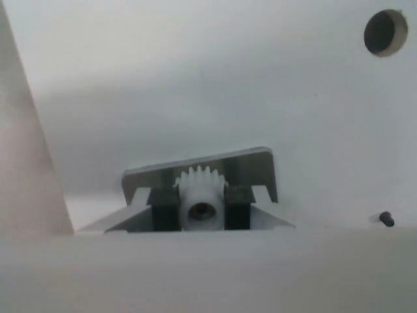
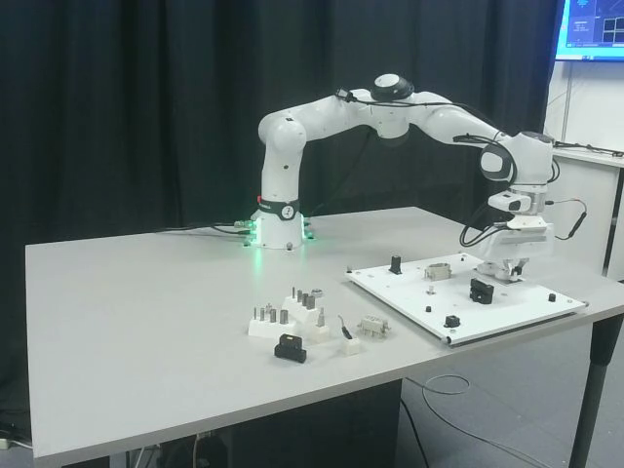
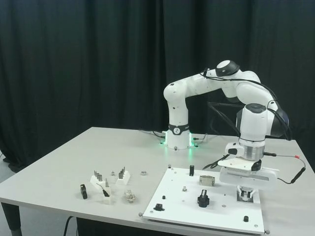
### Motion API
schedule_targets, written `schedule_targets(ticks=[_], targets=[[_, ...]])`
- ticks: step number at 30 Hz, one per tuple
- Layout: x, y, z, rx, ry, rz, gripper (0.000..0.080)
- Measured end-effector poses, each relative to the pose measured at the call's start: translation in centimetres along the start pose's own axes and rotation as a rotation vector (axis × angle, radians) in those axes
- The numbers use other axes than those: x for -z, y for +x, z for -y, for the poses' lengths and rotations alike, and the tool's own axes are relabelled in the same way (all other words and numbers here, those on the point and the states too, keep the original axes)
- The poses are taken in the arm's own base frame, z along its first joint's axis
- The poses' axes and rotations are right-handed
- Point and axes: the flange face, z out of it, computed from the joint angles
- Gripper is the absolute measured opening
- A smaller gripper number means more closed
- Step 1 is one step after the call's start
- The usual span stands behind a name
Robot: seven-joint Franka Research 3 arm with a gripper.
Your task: Insert small gear.
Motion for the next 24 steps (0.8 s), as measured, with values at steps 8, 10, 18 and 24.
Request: schedule_targets(ticks=[8,10,18,24], targets=[[-0.09,-0.01,-0.01,0.083,0.001,0.0,0.0139],[-0.13,-0.01,-0.02,0.1,0.001,-0.001,0.0139],[-0.3,0.01,-0.06,0.106,0.003,0.0,0.0139],[-0.39,0.05,-0.13,0.023,0.008,0.004,0.0139]])
